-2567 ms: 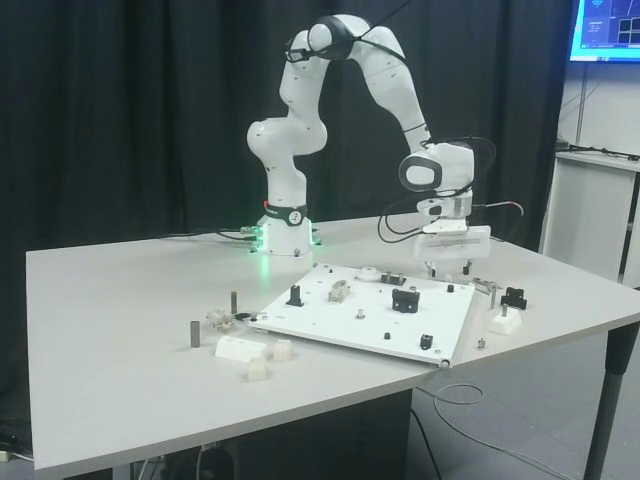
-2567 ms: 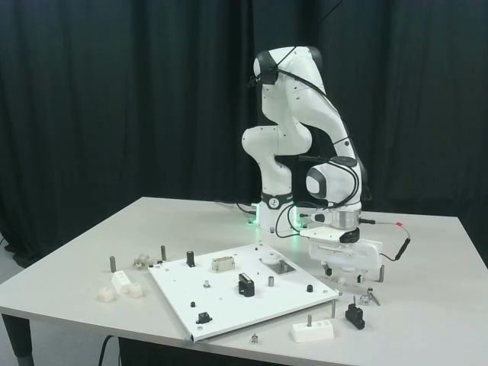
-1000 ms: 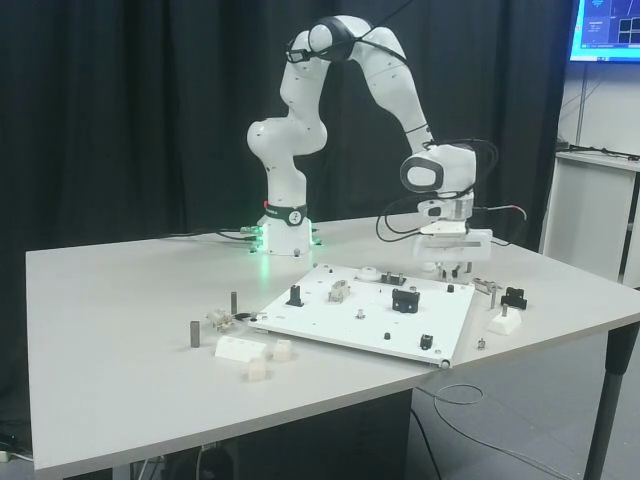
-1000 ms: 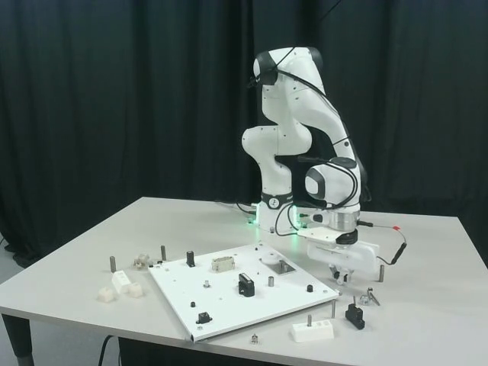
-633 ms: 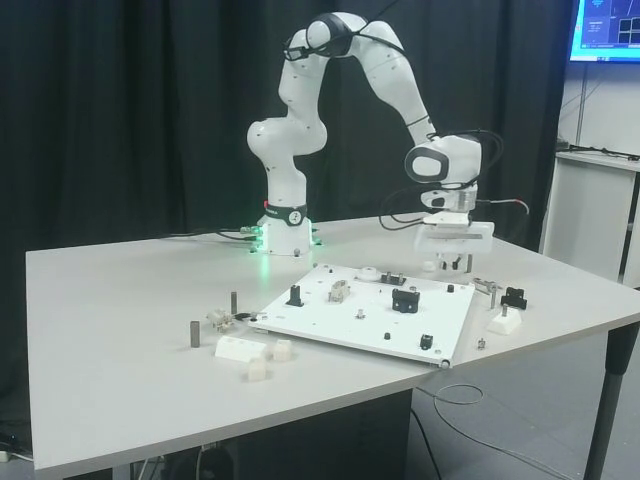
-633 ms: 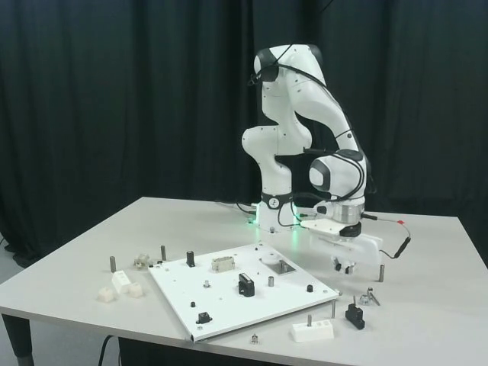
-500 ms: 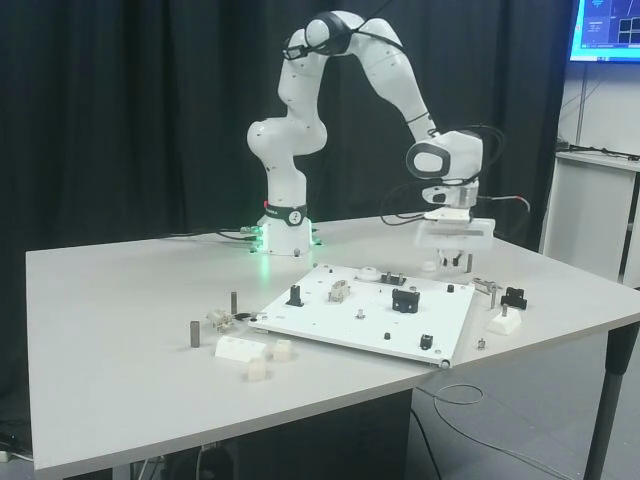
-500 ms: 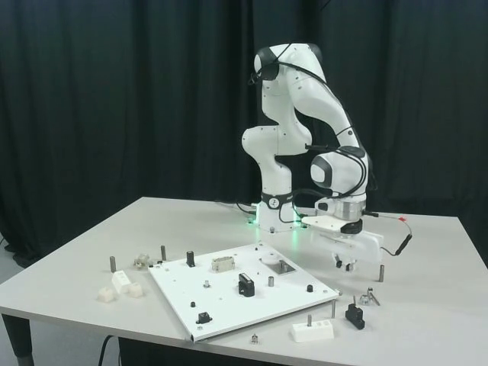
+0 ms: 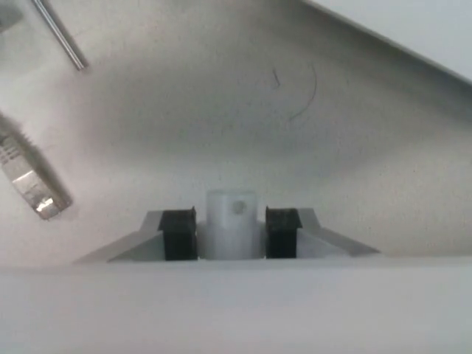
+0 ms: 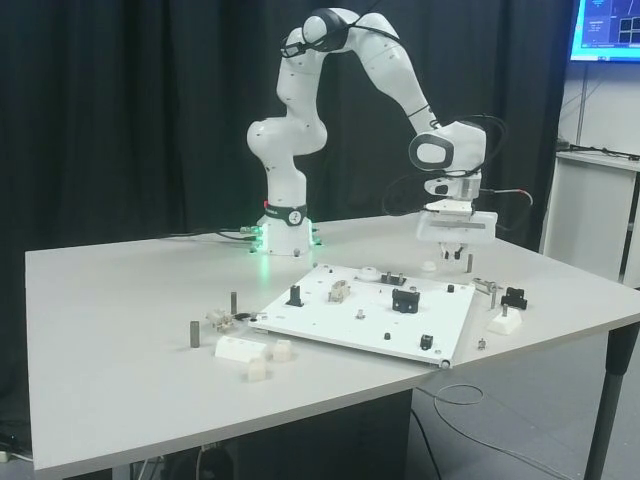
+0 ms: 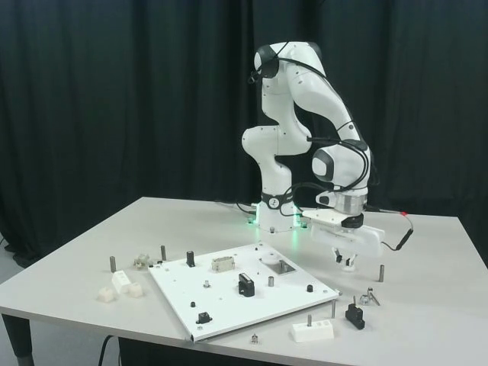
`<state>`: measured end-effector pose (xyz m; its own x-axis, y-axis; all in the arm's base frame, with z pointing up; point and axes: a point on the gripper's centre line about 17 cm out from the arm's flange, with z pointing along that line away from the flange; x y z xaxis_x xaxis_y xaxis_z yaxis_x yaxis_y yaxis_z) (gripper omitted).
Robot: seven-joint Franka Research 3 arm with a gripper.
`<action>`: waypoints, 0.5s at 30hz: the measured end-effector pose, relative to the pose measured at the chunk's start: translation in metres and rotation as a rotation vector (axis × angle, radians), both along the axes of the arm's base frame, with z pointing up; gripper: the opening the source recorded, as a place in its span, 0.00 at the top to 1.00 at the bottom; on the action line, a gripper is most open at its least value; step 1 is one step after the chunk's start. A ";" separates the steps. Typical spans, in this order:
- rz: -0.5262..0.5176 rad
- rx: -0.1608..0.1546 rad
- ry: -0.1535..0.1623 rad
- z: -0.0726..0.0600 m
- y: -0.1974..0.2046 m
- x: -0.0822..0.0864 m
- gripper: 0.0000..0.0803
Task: Pick small gear.
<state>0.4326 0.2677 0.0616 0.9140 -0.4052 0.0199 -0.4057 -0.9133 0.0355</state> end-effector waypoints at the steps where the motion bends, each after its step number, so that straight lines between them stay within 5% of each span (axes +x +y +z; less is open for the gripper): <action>1: 0.000 0.000 -0.001 0.000 0.000 0.000 0.75; 15: 0.000 0.001 -0.004 0.002 0.000 0.001 0.75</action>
